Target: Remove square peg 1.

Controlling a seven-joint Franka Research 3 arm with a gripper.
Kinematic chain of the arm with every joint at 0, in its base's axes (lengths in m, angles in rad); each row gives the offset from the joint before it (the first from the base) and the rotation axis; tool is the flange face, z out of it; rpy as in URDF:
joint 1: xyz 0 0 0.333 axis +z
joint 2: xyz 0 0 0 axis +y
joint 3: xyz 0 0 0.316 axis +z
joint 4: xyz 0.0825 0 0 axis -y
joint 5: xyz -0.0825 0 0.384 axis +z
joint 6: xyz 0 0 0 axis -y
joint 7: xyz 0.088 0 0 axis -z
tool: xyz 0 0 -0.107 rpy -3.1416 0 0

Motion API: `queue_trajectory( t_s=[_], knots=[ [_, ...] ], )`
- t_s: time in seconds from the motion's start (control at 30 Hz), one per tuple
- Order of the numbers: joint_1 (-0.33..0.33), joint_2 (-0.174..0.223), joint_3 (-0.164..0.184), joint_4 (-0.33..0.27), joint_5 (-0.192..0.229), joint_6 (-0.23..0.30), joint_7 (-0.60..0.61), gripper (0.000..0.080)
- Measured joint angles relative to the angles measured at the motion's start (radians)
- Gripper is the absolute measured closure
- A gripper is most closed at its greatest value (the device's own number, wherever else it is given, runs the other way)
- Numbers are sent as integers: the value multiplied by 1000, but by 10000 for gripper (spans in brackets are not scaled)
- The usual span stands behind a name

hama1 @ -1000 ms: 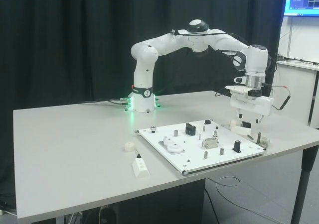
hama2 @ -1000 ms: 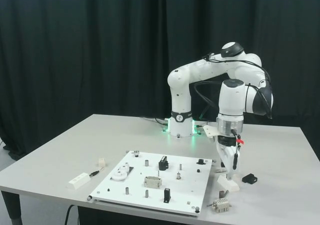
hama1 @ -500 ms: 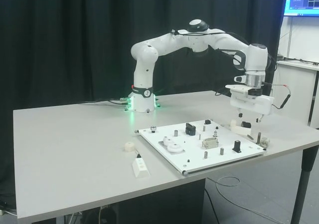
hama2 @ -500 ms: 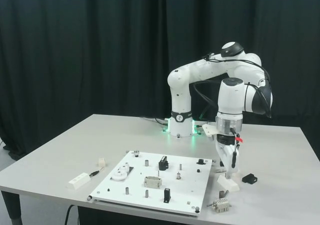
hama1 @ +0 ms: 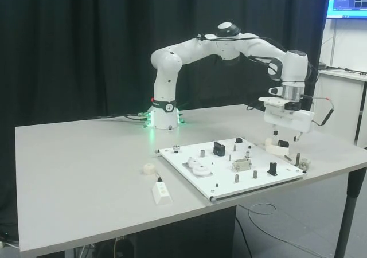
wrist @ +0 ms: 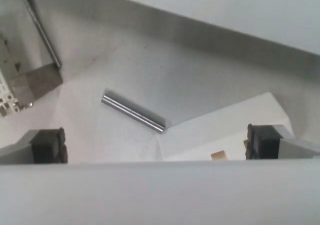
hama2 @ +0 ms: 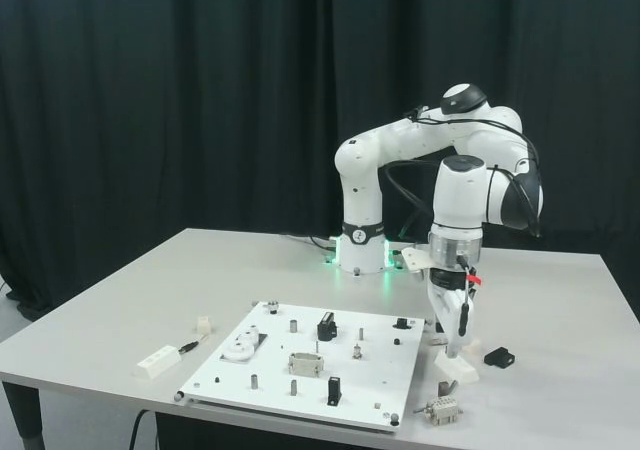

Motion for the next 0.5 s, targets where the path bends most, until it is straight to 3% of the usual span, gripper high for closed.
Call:
queue_trajectory(
  t_s=[0.5],
  knots=[
    [-5, 0, -2, 0, -6, 1, -27, 3]
  ],
)
